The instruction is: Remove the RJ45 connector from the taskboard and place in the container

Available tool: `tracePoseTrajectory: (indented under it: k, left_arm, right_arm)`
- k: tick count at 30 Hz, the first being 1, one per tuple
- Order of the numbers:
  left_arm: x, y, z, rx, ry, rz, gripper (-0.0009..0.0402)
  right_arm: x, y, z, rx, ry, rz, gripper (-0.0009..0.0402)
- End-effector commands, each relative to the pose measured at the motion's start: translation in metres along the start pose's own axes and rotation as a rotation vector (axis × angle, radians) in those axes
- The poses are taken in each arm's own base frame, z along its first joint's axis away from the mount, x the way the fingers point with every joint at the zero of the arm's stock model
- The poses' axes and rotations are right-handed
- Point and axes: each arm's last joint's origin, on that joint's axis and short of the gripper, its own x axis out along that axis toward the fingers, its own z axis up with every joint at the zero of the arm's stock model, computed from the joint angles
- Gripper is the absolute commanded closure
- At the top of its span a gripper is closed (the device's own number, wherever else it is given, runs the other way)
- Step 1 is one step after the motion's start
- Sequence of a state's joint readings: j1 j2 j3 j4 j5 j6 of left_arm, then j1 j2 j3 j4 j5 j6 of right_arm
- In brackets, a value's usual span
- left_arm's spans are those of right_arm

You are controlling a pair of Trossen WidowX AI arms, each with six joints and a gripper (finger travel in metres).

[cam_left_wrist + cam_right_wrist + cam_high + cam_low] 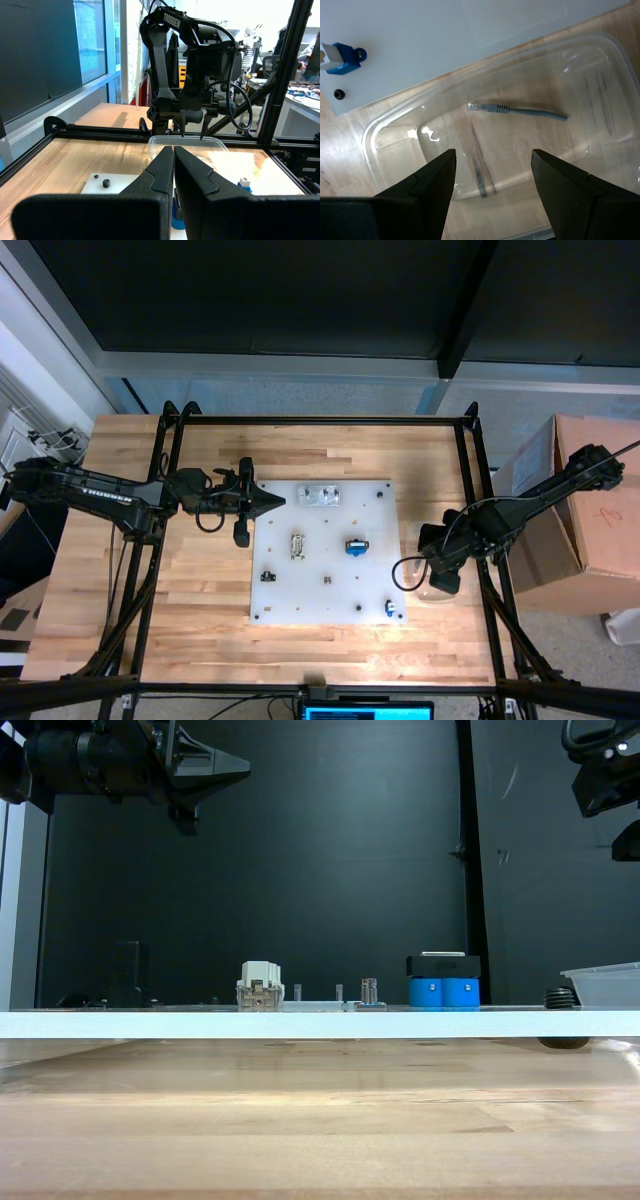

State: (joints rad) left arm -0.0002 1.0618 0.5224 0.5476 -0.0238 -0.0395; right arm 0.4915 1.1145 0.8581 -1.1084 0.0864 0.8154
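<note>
The flat white plastic taskboard (pixel 320 575) is gleaming pale against the honey-toned wooden table (pixel 200 630), whose planks are running in lighter and darker stripes. A small bright-blue plastic mount (pixel 356 546) is standing out on the board. The clear-tipped RJ45 connector (pixel 474 106), on its grey-blue cable (pixel 530 112), is showing inside the transparent plastic container (pixel 600 41). The left gripper (pixel 173 150) and right gripper (pixel 492 151) are both showing matte black, and the cardboard box (pixel 570 510) is looking tan.

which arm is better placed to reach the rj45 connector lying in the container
Right. The right pincer hangs open directly above the container, where the RJ45 connector lies free. The left pincer is shut, raised over the left edge of the taskboard.
</note>
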Motion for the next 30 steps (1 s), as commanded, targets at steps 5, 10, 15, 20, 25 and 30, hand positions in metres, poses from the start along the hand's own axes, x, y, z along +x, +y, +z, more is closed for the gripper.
tracePoseTrajectory:
  k: [5,10,15,20,25,30]
  left_arm:
    - [0.0,0.0,0.0,0.0,0.0,0.0,0.0393]
    - [0.0,0.0,0.0,0.0,0.0,0.0,0.0393]
    - [0.0,0.0,0.0,0.0,0.0,0.0,0.0393]
    - [0.0,0.0,0.0,0.0,0.0,0.0,0.0393]
    - [0.0,0.0,0.0,0.0,0.0,0.0,0.0393]
    - [0.0,0.0,0.0,0.0,0.0,0.0,0.0393]
  right_arm:
    - [-0.009,0.001,0.012,-0.054,-0.11,0.031,0.0237]
    - [-0.018,0.001,0.021,-0.082,-0.214,0.049,0.0287]
    - [-0.028,-0.005,0.033,-0.081,-0.372,0.079,0.0363]
    - [-0.045,-0.015,0.05,-0.105,-0.581,0.096,0.0386]
    - [-0.056,-0.026,0.069,-0.146,-0.786,0.083,0.0392]
    - [-0.058,-0.037,0.083,-0.188,-0.978,0.137,0.0393]
